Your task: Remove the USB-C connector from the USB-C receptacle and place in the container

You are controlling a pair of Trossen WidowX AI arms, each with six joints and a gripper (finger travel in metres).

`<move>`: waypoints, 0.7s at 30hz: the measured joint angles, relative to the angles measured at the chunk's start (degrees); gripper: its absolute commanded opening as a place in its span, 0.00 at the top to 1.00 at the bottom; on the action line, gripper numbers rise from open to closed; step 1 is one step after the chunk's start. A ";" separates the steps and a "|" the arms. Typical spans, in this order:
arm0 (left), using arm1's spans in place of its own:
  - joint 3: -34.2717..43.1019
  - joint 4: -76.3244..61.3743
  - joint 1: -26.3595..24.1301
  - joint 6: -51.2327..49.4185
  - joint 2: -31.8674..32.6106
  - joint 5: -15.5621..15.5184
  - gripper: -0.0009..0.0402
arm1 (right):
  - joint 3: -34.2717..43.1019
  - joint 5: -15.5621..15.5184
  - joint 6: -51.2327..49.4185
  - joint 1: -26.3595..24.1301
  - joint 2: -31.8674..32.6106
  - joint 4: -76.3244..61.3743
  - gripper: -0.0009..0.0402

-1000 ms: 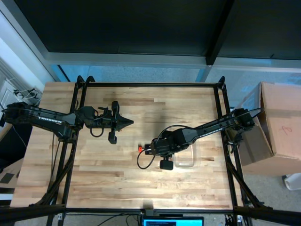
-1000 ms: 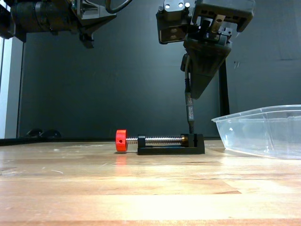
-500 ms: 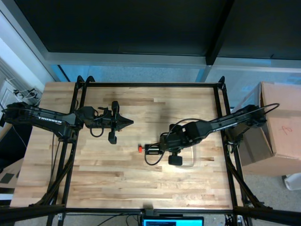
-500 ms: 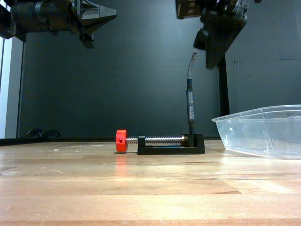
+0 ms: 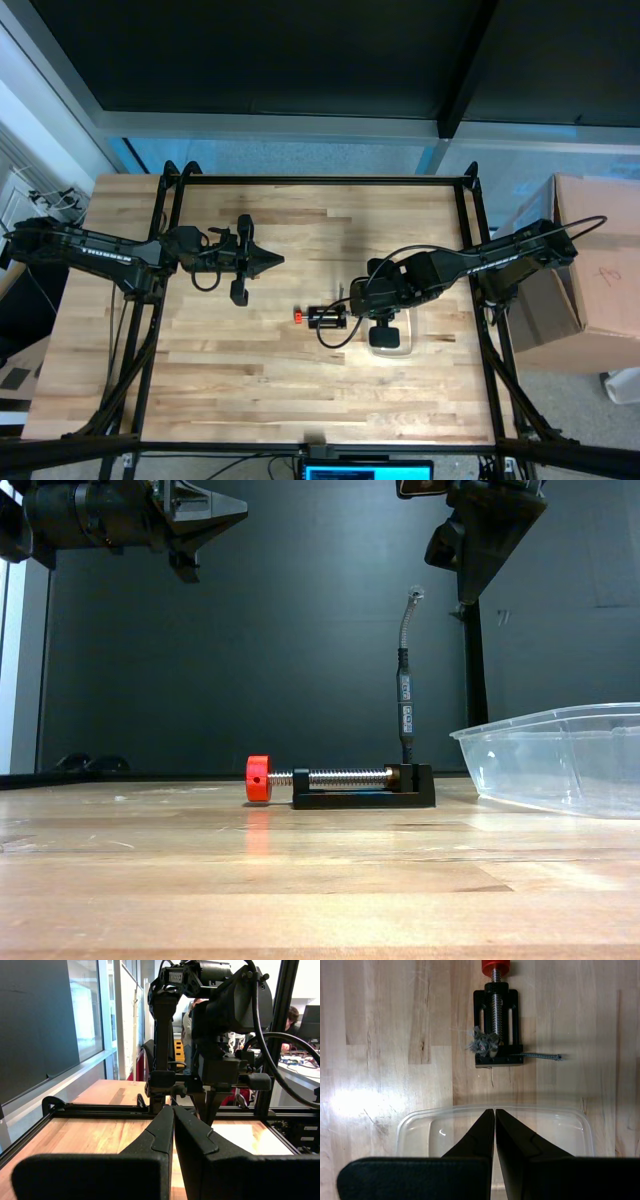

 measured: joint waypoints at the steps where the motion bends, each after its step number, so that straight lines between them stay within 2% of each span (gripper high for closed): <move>1: 0.00 0.02 0.00 0.02 0.00 0.00 0.98 | 0.22 -0.11 -0.33 -0.02 0.00 -0.04 0.90; 8: 0.00 0.02 0.00 0.02 0.00 0.00 0.98 | 0.76 -0.04 -0.72 -0.02 0.09 -0.39 0.66; 11: 0.00 0.02 0.00 0.02 0.00 0.00 0.98 | 0.79 0.22 -0.72 -0.02 0.15 -0.39 0.59; 14: 0.02 0.02 0.00 0.00 0.00 -0.02 0.98 | 0.79 0.26 -0.70 -0.02 0.17 -0.37 0.56; 21: 0.02 0.02 0.00 0.02 0.00 0.00 0.98 | 0.83 0.28 -1.64 -0.09 1.55 0.59 0.58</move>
